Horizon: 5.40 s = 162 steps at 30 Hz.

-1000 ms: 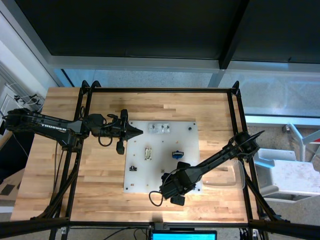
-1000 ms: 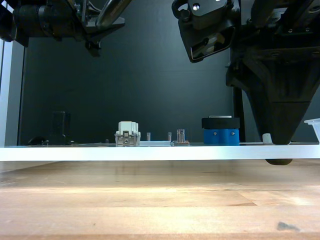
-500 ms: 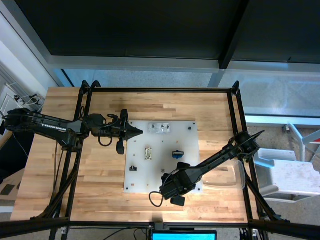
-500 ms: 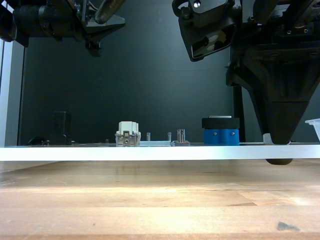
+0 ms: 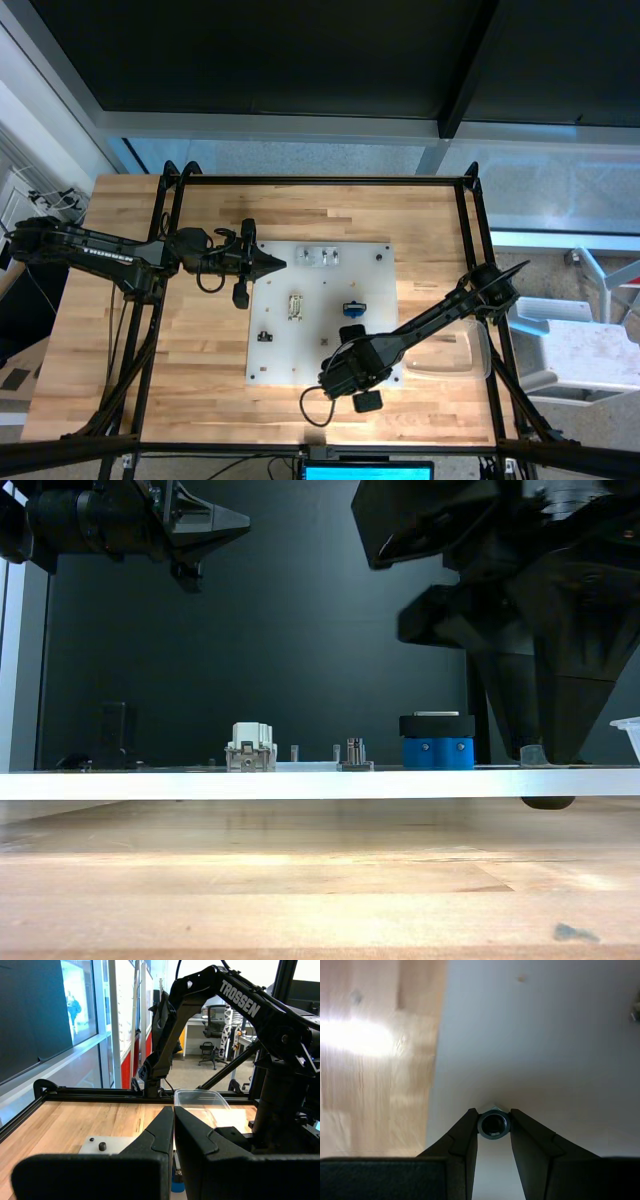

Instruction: Unfasten the M12 fastener and place in the container

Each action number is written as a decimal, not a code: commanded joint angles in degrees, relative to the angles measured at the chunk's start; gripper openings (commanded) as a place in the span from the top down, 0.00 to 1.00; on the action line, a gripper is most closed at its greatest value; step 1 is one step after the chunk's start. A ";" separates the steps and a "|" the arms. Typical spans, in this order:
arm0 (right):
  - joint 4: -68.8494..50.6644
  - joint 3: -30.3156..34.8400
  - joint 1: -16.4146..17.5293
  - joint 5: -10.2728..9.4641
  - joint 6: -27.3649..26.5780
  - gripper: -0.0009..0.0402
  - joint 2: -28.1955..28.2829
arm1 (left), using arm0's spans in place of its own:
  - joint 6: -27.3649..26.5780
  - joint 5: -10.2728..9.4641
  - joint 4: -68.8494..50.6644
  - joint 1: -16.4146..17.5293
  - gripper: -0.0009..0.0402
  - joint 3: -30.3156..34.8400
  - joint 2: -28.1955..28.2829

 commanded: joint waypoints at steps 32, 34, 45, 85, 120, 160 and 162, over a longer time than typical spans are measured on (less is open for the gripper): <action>0.68 0.15 -0.09 0.24 -68.28 0.97 -1.38 | 0.02 0.02 0.00 0.00 0.98 0.02 0.00; 0.74 0.15 -0.09 0.24 -66.40 0.97 -1.68 | 0.02 0.02 0.00 0.02 0.98 0.02 0.00; 0.52 0.13 0.44 -0.52 -27.82 0.98 -4.07 | 0.02 0.02 0.00 0.02 0.98 0.02 0.00; 8.24 -9.03 -1.55 -8.81 3.13 0.98 -5.51 | 0.02 0.02 0.00 0.00 0.98 0.02 0.00; 5.46 -5.66 -0.35 -11.56 12.39 0.98 -4.66 | 0.02 0.02 0.02 0.00 0.98 0.02 0.00; -2.49 -5.31 -0.57 8.92 22.75 0.98 -5.81 | 0.02 0.02 -0.02 0.00 0.98 0.02 0.02; -2.40 -5.31 -0.52 8.50 22.73 0.98 -5.88 | 0.02 0.02 -0.02 0.00 0.98 0.02 0.02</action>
